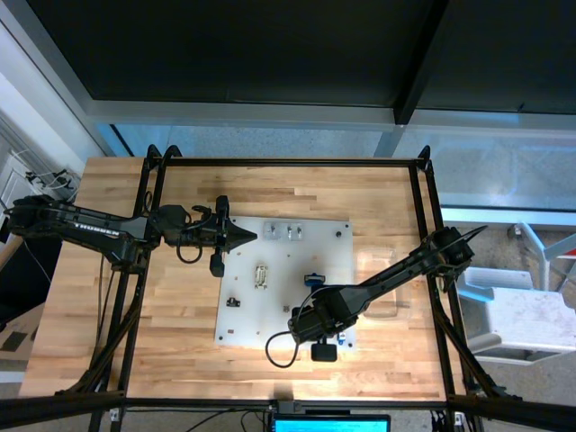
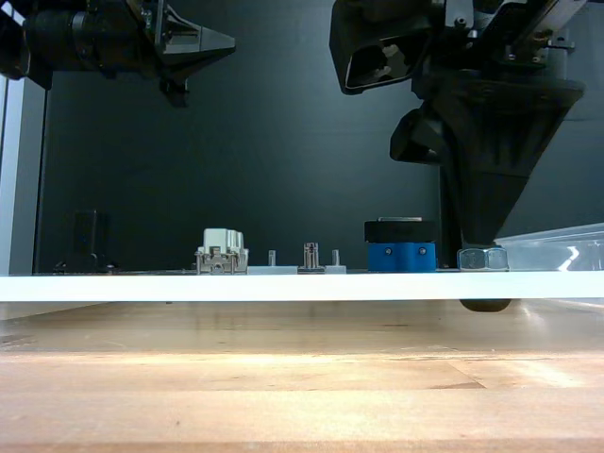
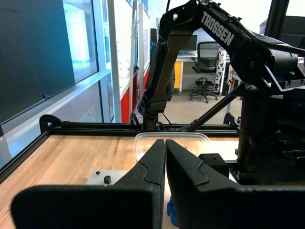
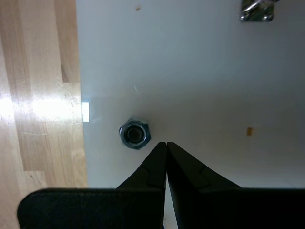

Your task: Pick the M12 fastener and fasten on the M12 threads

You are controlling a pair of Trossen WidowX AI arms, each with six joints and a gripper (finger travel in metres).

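Late fastening, seemingly: nut (image 4: 146, 134) down on stud (image 4: 135, 135), right gripper (image 4: 166, 143) just beside it, fingers (image 4: 151, 168) closed empty; left gripper (image 2: 231, 40) parked upper left, fingers closed. Calls for tightness check.

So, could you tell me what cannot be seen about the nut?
Low view: the nut, by the shut right gripper, hides any stud ribs.
High view: that gripper covers the nut.
Right wrist view: thread depth unreadable from above.
Left gripper, shut, board's left edge: view misses the nut.

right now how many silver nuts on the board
1: nut, apparently on its stud at the board's near right edge, beside the shut right gripper. Left gripper hangs shut over the board's left edge. Others may be hidden.
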